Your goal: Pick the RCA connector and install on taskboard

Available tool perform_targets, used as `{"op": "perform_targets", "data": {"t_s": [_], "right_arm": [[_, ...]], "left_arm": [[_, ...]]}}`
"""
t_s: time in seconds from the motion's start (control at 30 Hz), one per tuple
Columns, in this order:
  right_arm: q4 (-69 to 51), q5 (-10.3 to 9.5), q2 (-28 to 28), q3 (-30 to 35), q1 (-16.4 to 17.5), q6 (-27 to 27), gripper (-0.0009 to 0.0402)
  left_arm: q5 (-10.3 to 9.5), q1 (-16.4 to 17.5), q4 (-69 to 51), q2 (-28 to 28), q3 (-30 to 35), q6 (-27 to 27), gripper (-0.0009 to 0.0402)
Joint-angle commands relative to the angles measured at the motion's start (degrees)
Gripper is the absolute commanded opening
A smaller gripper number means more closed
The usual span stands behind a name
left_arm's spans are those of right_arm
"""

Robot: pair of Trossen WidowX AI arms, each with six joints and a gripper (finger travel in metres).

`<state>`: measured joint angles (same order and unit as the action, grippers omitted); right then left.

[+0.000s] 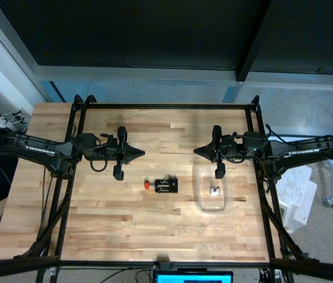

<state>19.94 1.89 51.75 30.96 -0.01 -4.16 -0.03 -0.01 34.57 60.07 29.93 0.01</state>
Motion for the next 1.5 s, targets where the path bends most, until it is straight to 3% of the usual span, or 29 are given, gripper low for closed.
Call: {"op": "perform_targets", "data": {"t_s": [0.03, 0.3, 0.47, 0.8, 1.0, 1.13, 1.33, 1.5], "right_arm": [[0.0, 0.0, 0.0, 0.0, 0.0, 0.0, 0.0], [0.0, 0.0, 0.0, 0.0, 0.0, -0.1, 0.0], [-1.4, -1.05, -0.7, 0.4, 0.0, 0.0, 0.0], [-30.3, -1.64, -2.2, 10.1, 0.3, 1.0, 0.0], [-42.1, -1.42, -2.2, 14.1, 2.3, -0.4, 0.0], [-48.6, -0.61, -2.2, 16.0, 3.1, -2.3, 0.0], [-58.0, 3.89, -2.2, 18.3, 6.0, -4.3, 0.0], [-63.4, 4.66, -2.2, 19.7, 9.5, -7.3, 0.0]], "left_arm": [[0.0, 0.0, 0.0, 0.0, 0.0, 0.0, 0.0], [0.0, 0.0, 0.0, 0.0, 0.0, 0.0, 0.0], [0.0, 0.0, 0.0, 0.0, 0.0, 0.0, 0.0], [0.0, 0.0, 0.0, 0.0, 0.0, 0.0, 0.0], [0.0, 0.0, 0.0, 0.0, 0.0, 0.0, 0.0], [0.0, 0.0, 0.0, 0.0, 0.0, 0.0, 0.0], [0.0, 0.0, 0.0, 0.0, 0.0, 0.0, 0.0], [0.0, 0.0, 0.0, 0.0, 0.0, 0.0, 0.0]]}}
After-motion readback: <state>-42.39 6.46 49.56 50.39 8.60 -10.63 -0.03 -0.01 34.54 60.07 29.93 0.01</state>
